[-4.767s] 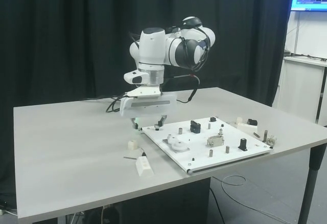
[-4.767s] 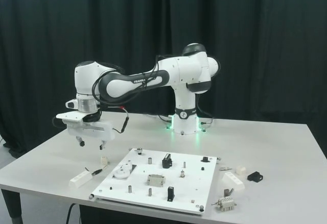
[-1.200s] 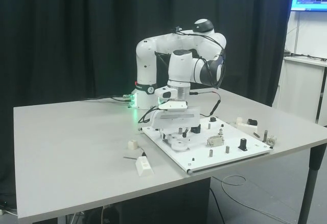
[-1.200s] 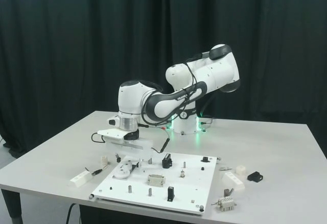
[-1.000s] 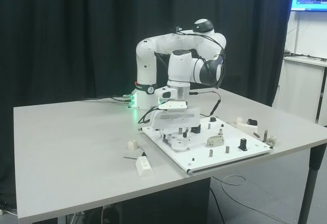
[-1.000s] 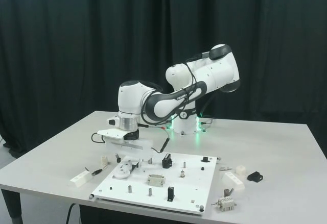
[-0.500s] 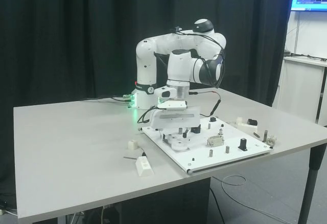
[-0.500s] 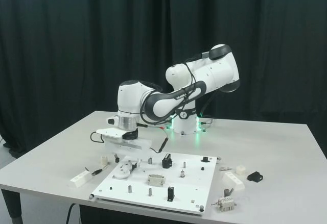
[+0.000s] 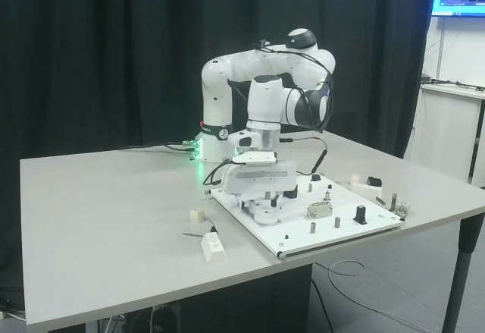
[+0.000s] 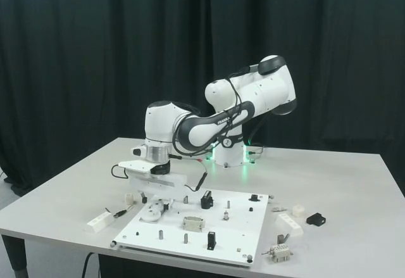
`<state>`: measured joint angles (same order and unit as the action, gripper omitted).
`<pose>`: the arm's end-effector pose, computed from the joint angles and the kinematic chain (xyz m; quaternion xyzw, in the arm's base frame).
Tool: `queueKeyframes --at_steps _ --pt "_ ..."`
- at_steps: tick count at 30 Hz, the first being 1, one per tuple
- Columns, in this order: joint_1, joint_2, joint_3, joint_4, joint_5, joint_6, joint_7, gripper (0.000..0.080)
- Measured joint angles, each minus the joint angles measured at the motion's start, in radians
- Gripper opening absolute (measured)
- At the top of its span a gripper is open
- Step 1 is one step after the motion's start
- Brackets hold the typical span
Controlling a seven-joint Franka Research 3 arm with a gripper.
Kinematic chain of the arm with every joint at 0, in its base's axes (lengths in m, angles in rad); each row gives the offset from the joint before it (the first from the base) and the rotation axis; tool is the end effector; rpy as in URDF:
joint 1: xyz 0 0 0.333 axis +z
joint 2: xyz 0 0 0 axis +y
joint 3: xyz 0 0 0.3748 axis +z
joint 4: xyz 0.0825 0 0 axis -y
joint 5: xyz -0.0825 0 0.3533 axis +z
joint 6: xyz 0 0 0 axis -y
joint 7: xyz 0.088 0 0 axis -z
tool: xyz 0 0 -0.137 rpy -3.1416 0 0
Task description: Remove medium gear.
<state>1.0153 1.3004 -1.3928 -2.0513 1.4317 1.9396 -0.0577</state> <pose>0.5754 -0.0569 0.2065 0.8908 -0.4520 0.0453 0.0119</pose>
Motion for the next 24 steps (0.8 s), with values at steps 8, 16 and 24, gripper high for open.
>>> queueKeyframes --at_steps 8,16,24 --pt "-0.002 0.000 0.004 0.002 0.000 0.002 0.000 0.0800" --pt "-0.009 0.000 0.004 0.002 0.000 0.001 0.008 0.0624" --pt "-0.013 -0.003 0.001 0.009 0.001 -0.013 0.017 0.0278"
